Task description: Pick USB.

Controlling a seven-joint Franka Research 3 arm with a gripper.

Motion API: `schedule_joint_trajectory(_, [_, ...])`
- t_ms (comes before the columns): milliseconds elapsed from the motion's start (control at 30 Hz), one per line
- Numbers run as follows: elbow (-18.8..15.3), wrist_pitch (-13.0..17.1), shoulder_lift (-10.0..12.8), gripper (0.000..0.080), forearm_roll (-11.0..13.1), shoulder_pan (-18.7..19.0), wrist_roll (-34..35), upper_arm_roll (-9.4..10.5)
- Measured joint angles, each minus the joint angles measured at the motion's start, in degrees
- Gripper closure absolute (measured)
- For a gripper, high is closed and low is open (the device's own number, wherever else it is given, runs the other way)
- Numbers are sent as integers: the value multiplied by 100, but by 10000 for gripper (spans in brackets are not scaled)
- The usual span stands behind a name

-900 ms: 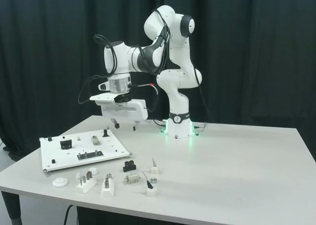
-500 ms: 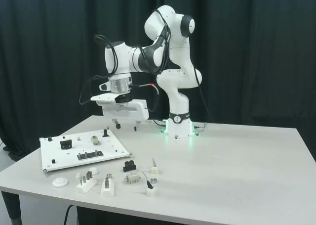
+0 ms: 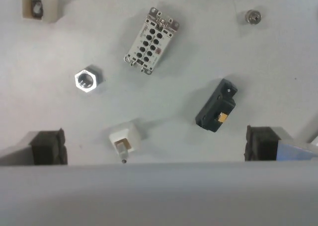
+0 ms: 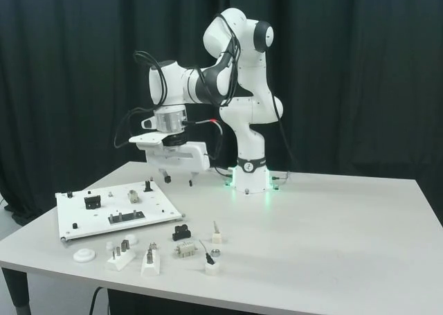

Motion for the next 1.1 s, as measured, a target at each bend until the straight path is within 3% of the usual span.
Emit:
schedule_joint_trajectory(567, [-17,64,18,3,243,-6,376,0])
schedule_joint_trajectory(1100, [-17,277,115,3,573,-4,177,0])
